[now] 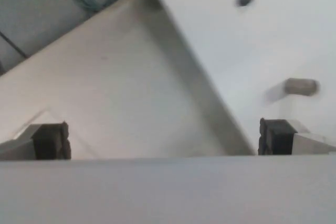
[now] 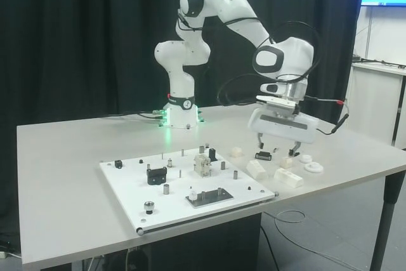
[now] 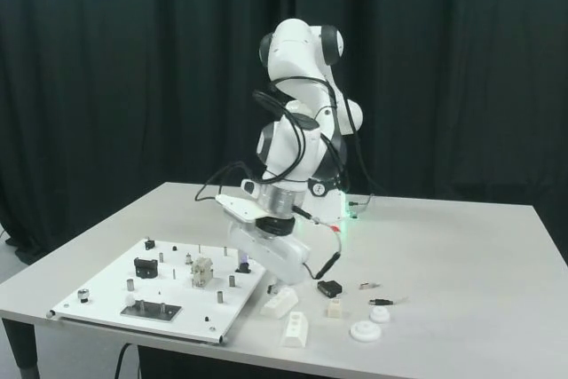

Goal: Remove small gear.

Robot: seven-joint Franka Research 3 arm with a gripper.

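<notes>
My gripper [image 1: 163, 139] is open, with nothing between its black fingertips [image 1: 50, 140]. In the first room view the gripper [image 2: 276, 149] hangs low over the grey table, just past the right edge of the white assembly board [image 2: 127, 179]. The wrist view shows that board's edge [image 1: 252, 51] with a short peg [image 1: 301, 86] standing on it. A small white gear-like disc [image 2: 306, 157] lies on the table to the right of the gripper, beside a larger white disc [image 2: 313, 168]. Both the small disc [image 3: 380, 314] and the larger disc [image 3: 365, 331] show in the second room view.
Several white blocks [image 2: 256, 169] and a small black part [image 2: 262, 155] lie on the table around the gripper. The board carries pegs, a black block [image 2: 157, 174] and a metal plate [image 2: 206, 198]. A cable trails from the wrist [image 3: 333, 250]. The table's front edge is near.
</notes>
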